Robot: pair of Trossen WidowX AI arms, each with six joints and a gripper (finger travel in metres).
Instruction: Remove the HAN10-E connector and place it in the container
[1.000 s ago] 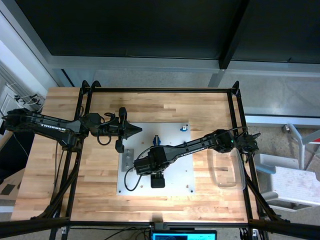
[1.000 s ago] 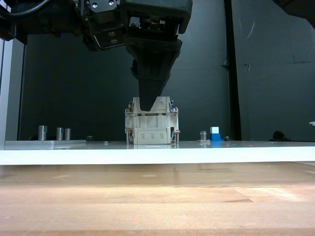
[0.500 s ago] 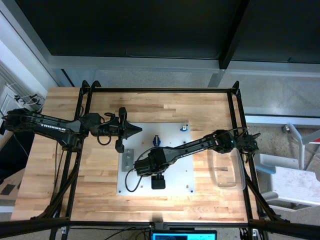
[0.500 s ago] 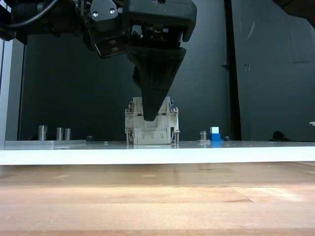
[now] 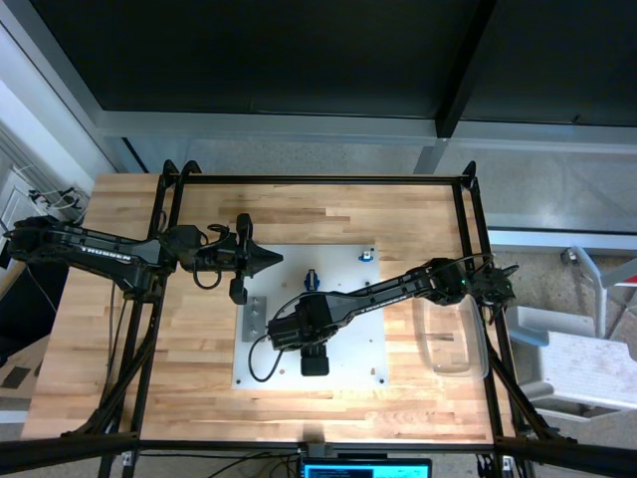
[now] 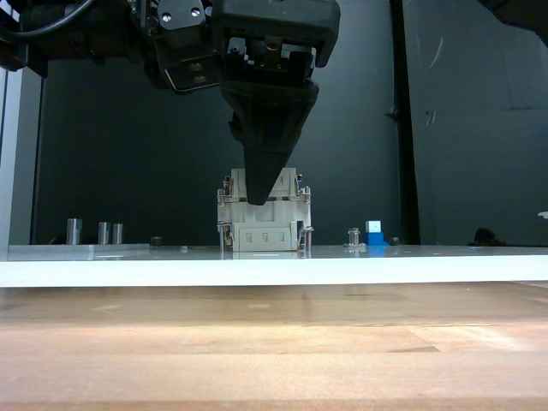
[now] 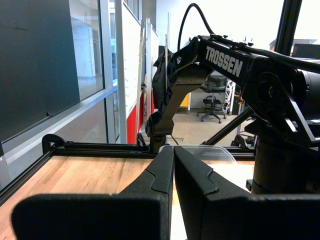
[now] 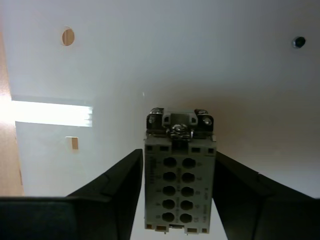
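The jaws of the right gripper [image 8: 178, 151] are held apart astride the HAN10-E connector [image 8: 180, 190], with one finger just beside each long flank; the connector is seated upright on the white board [image 5: 358, 344]. The jaws of the left gripper [image 7: 173, 152] are pressed together on nothing, above the board's far left corner. The clear container [image 5: 450, 339] is set on the wooden table [image 5: 119, 339] just right of the board, well apart from the connector

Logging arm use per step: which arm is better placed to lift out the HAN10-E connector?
Right. The right tool straddles the HAN10-E connector on the board, and the container lies on that arm's side. The left tool is shut, parked near the board's far-left corner.
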